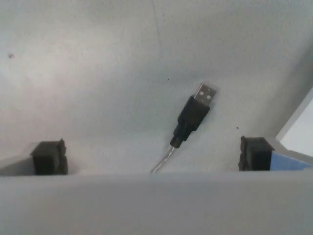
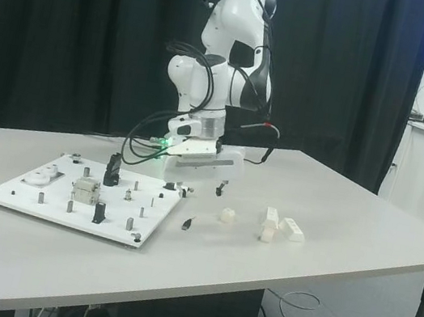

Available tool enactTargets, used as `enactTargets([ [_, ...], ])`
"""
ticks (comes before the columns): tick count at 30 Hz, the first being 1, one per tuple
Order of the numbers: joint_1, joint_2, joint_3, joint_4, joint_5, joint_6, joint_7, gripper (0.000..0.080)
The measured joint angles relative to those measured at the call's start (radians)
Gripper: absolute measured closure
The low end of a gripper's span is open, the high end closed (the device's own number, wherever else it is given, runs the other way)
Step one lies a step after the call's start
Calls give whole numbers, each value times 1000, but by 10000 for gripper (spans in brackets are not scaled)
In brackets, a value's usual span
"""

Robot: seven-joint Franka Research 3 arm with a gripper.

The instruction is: Remove waterproof.

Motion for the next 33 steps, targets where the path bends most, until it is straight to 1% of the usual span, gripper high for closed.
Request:
enactTargets([
  [8, 0, -1, -1, 0, 0, 0, 0, 25],
  [9, 0, -1, -1, 0, 0, 0, 0, 4],
  [25, 0, -2, -1, 0, 0, 6, -1, 3],
  [33, 0, -9, -1, 0, 0, 13, -1, 3],
])
